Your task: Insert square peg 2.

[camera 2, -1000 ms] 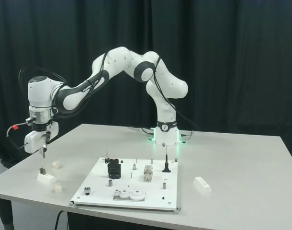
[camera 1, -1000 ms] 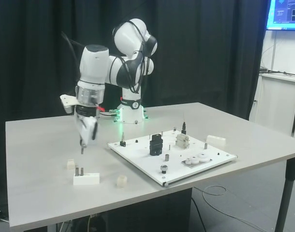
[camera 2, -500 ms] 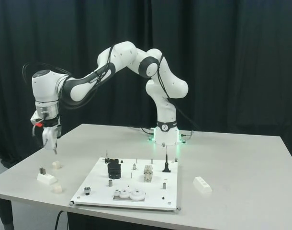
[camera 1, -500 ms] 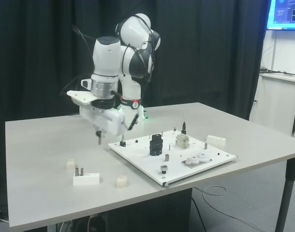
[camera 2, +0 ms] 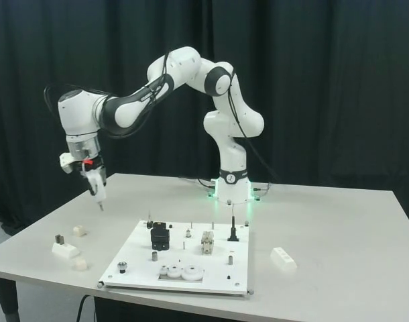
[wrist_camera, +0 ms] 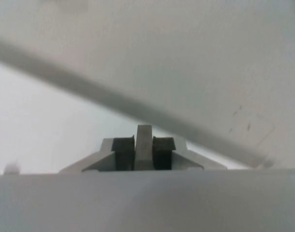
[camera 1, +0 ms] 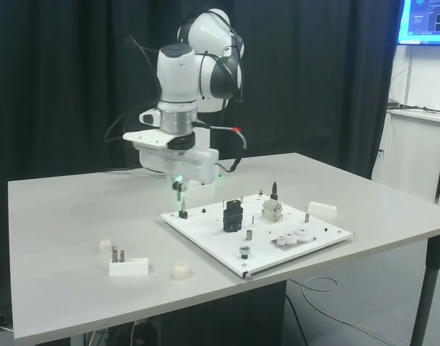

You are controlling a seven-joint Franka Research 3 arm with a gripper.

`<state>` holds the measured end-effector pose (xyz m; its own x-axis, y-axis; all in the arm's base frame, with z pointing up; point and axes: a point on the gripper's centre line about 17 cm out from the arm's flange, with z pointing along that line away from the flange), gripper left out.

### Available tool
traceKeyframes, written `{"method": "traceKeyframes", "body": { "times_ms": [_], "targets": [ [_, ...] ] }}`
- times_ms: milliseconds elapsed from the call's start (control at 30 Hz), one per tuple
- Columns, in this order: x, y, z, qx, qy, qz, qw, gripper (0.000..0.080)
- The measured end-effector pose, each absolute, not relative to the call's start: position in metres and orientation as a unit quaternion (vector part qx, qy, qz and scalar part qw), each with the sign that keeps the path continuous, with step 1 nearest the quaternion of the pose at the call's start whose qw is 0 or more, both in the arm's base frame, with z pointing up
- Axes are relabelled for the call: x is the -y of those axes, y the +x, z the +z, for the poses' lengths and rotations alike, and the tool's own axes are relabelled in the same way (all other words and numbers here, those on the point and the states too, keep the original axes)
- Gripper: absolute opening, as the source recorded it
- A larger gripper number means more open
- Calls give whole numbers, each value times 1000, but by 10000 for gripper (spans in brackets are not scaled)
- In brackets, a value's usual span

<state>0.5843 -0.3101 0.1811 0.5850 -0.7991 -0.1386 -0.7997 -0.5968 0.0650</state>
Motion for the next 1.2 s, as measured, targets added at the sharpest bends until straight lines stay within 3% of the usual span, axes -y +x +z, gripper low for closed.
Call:
{"method": "traceKeyframes", "body": {
  "times_ms": [400, 867, 1200],
  "targets": [
    [257, 578, 182, -381, -921, 78, 23, 75],
    [216, 574, 188, -292, -954, 55, 44, 75],
    [187, 556, 181, -209, -975, 49, 64, 75]
  ]
}}
